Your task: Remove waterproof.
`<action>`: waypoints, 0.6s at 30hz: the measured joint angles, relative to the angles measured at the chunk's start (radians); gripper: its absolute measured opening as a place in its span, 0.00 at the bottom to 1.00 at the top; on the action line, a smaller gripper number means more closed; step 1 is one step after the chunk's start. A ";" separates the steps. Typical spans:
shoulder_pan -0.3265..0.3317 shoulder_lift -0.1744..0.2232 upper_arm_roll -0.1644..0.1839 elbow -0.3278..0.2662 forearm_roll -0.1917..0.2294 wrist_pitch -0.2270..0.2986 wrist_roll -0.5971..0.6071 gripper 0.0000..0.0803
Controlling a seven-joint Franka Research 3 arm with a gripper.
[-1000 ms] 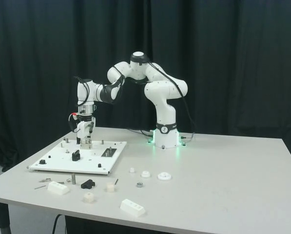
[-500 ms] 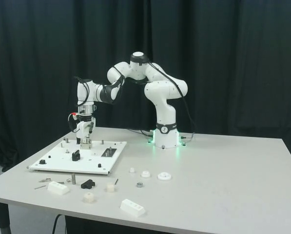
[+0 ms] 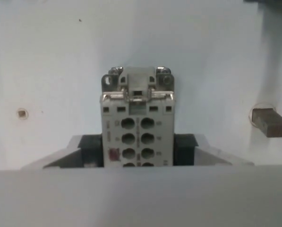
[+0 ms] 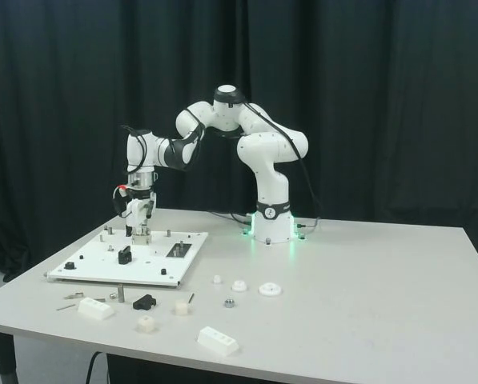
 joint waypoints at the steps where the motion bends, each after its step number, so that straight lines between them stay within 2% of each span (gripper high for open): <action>1: 0.001 0.000 0.001 0.000 -0.001 -0.003 0.000 0.39; 8: 0.002 0.000 0.022 -0.001 -0.004 -0.025 0.000 0.39; 18: -0.003 0.000 0.117 -0.009 0.011 -0.096 -0.002 0.39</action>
